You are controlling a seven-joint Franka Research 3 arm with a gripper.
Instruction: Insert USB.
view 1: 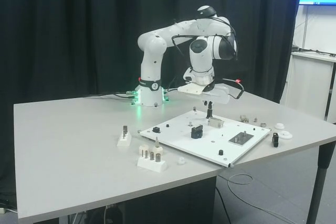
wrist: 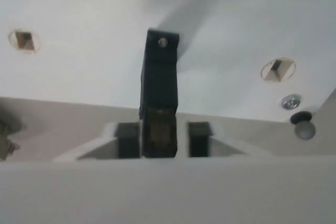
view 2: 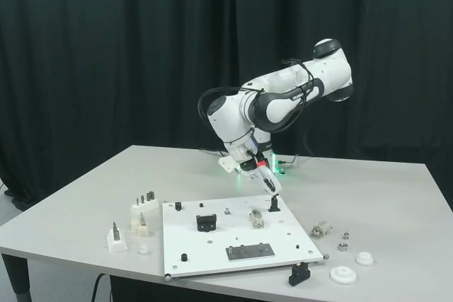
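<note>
My gripper point(view 1: 209, 103) hangs tilted just above the far side of the white board point(view 1: 178, 142), shut on a black USB plug point(view 1: 209, 110) that sticks down from the fingers. In the wrist view the plug point(wrist: 159, 85) juts out between the two black fingers point(wrist: 128, 140) over the white board point(wrist: 79, 72). A small grey socket block point(view 1: 215, 123) sits on the board just beside and below the plug. The second room view shows the plug point(view 2: 273, 206) slightly above and to the right of the socket block point(view 2: 257, 218), apart from it.
The board also carries a black block point(view 1: 197, 131), a grey metal plate point(view 1: 241, 138) and small black pegs. White holders with pegs point(view 1: 151, 159) stand left of the board. Loose white rings point(view 1: 286, 134) and a black part point(view 1: 275, 140) lie to its right.
</note>
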